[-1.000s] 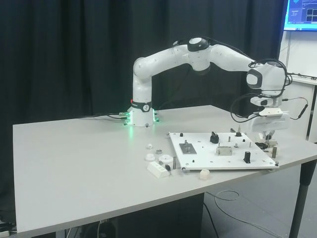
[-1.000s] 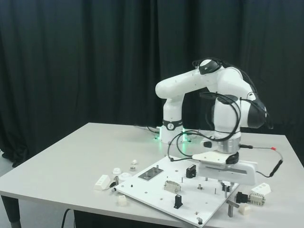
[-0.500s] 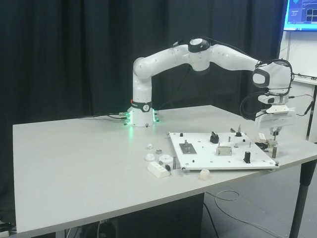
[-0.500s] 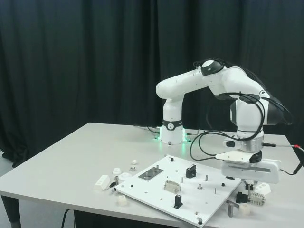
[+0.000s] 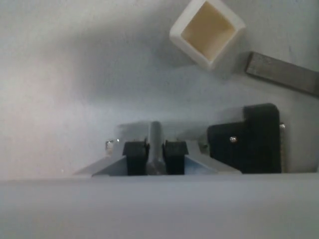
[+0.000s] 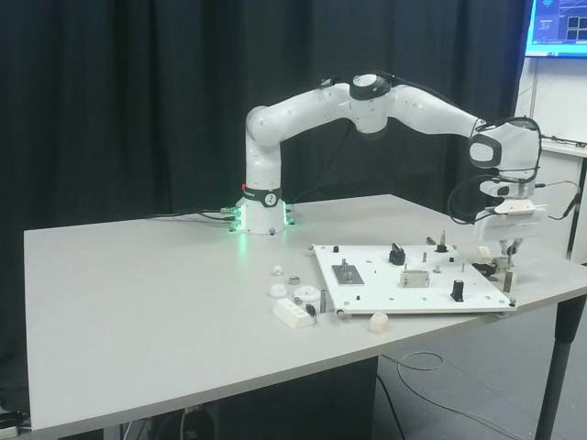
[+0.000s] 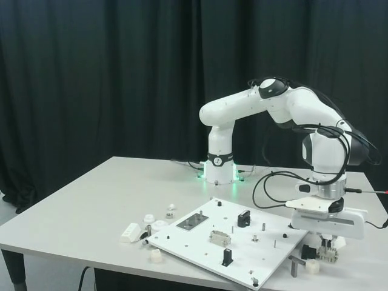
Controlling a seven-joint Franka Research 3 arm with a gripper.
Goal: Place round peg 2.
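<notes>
My claw [image 5: 154, 155] sits low over the grey tabletop [image 5: 60, 89], off the far edge of the white assembly board [image 6: 413, 280], at the corner farthest from my base [image 6: 259, 209]. Between my two black fingertips [image 5: 135, 155], drawn narrow, stands a slim grey round peg [image 5: 155, 133]. The pads press against its sides. Its long axis runs along the fingers, so it points straight down toward the tabletop, upright rather than tilted as far as the wrist view shows; its lower tip I cannot make out.

Just beside the peg lies a black block [image 5: 249, 144] with a small screw on its face. Beyond it, a flat grey bar [image 5: 281, 73] lies on the surface, and near that a white square cup [image 5: 207, 31] sits open side up. In the second room view these same pieces cluster right under my wrist, close against the board's edge [image 7: 298, 242]. Loose white parts [image 6: 295, 310] lie well apart, on the board's other side.
</notes>
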